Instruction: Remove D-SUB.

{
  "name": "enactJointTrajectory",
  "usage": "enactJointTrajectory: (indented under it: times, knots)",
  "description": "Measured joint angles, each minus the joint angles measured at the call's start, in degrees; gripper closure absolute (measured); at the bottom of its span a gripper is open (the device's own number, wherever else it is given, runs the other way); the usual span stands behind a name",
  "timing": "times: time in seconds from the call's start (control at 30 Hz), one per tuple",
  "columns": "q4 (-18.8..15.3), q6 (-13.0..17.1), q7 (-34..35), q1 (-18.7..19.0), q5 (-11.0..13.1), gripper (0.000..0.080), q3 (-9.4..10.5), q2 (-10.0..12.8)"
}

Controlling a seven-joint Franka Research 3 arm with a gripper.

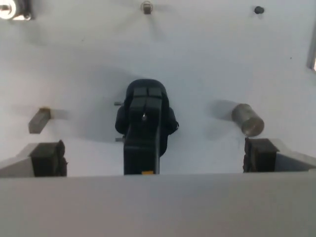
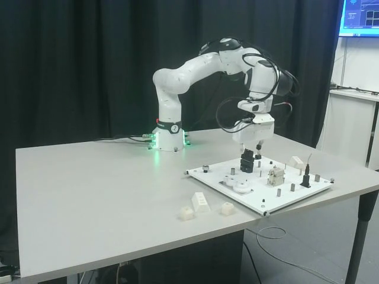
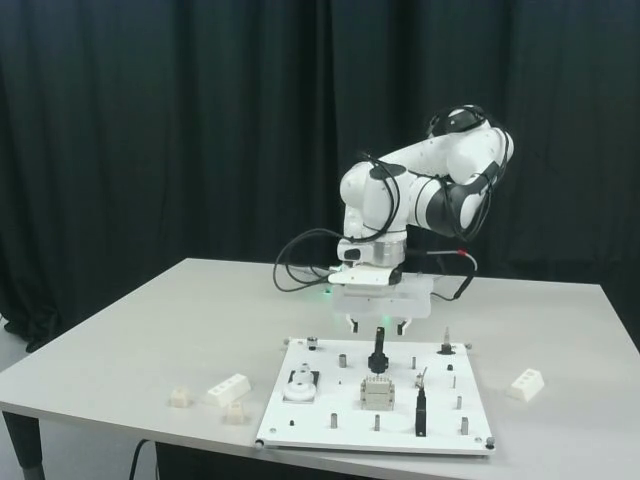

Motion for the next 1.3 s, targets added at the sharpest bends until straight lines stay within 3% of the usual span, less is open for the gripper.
enactJointTrajectory:
  times: [0.4, 0.73, 0.77, 0.93, 0.97, 1.13, 1.17, 1.3]
  knots:
    - [-1.37, 2.56, -1.4, 0.06, 1.75, 0.0003, 2.99, 0.0]
    - [-1.9, 3.43, -1.47, 0.06, 2.11, 0.0003, 3.96, 0.0]
    - [-1.95, 3.43, -1.47, 0.06, 2.13, 0.0116, 3.96, 0.0]
    - [-2.15, 3.43, -1.47, 0.06, 2.16, 0.0116, 3.96, 0.0]
    - [-2.17, 3.43, -1.47, 0.06, 2.16, 0.0292, 3.96, 0.0]
    - [-2.23, 3.43, -1.47, 0.06, 2.16, 0.0292, 3.96, 0.0]
    - [-2.23, 3.43, -1.47, 0.06, 2.16, 0.0492, 3.96, 0.0]
    - [-2.2, 3.24, -1.39, 0.19, 2.72, 0.0492, 3.95, 0.15]
